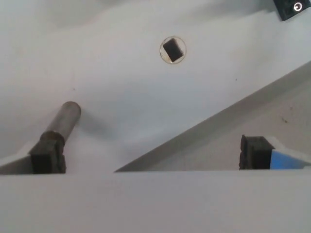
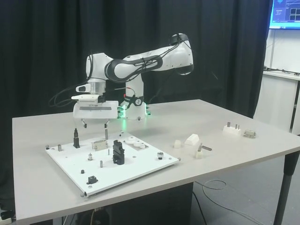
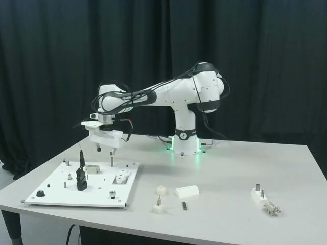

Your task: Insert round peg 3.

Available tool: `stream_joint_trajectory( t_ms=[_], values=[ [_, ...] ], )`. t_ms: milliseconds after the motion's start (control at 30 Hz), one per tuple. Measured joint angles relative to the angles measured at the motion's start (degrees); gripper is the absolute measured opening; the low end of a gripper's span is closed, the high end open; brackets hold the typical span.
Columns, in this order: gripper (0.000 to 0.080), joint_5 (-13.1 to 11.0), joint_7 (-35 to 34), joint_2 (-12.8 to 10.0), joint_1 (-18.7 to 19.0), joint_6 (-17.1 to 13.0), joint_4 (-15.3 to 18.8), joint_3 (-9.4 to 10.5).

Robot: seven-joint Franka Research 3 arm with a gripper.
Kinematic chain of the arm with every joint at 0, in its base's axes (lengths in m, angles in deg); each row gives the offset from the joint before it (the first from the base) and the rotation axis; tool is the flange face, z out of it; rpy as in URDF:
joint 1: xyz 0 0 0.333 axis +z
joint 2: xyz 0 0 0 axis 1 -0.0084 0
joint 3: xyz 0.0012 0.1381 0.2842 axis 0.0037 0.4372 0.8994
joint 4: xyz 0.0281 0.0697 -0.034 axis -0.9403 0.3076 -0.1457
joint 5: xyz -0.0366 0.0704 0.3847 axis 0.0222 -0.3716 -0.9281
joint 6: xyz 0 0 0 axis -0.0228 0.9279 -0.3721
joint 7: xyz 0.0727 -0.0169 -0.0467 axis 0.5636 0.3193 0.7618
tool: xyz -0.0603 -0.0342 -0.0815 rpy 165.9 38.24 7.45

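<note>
A grey round peg stands upright on the white board, near its back edge. The same peg is directly under one fingertip of my gripper; whether they touch I cannot tell. The gripper is open wide, its two black pads far apart with nothing between them. From the other side of the room, the peg rises from the board beneath the gripper.
A round insert with a square hole lies in the board ahead of the fingers. A black upright block and a dark post stand on the board. White loose parts and a small fixture lie on the grey table.
</note>
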Motion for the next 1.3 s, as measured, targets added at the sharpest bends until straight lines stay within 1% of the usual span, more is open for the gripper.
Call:
stream_joint_trajectory(
  t_ms=[367, 767, 1133, 1300],
  values=[
    [0.08, -1.14, 0.0, -0.01, -0.17, -0.21, 0.01, 1.08],
    [0.08, -1.83, 0.74, -0.03, -0.35, -0.81, 0.03, 1.17],
    [0.08, -4.51, 0.85, -0.03, -0.34, -0.82, -0.25, 1.98],
    [0.08, -5.07, 0.85, -0.03, -0.22, -0.81, -0.5, 2.21]
  ],
)
